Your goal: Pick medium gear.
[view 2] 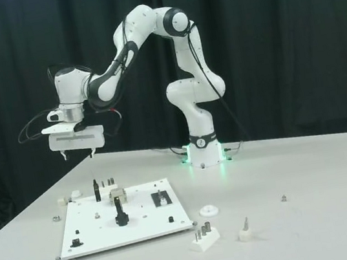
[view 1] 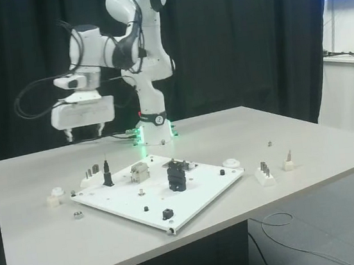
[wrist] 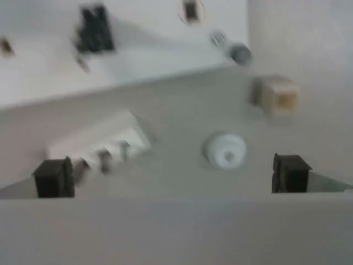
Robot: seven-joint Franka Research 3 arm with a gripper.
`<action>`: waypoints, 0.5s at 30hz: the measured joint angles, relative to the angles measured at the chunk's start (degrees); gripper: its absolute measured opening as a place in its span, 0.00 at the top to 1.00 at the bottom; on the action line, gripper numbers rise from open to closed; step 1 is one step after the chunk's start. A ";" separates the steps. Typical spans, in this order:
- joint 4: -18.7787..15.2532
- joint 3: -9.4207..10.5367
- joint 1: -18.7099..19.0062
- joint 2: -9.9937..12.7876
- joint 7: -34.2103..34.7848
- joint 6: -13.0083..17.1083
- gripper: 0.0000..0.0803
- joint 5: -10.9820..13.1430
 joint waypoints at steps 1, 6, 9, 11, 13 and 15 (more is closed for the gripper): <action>0.04 -0.59 -0.30 0.21 -1.00 0.36 0.00 0.00; 0.04 -2.16 -2.40 1.69 -5.20 2.64 0.00 0.47; -0.03 -2.17 -4.18 3.07 -7.96 4.29 0.00 2.03; -0.07 -2.14 -5.22 4.20 -10.09 5.35 0.00 3.70; -0.09 -2.12 -6.20 5.61 -12.60 6.48 0.00 5.97; -0.09 -2.05 -7.01 7.13 -15.19 7.49 0.00 8.58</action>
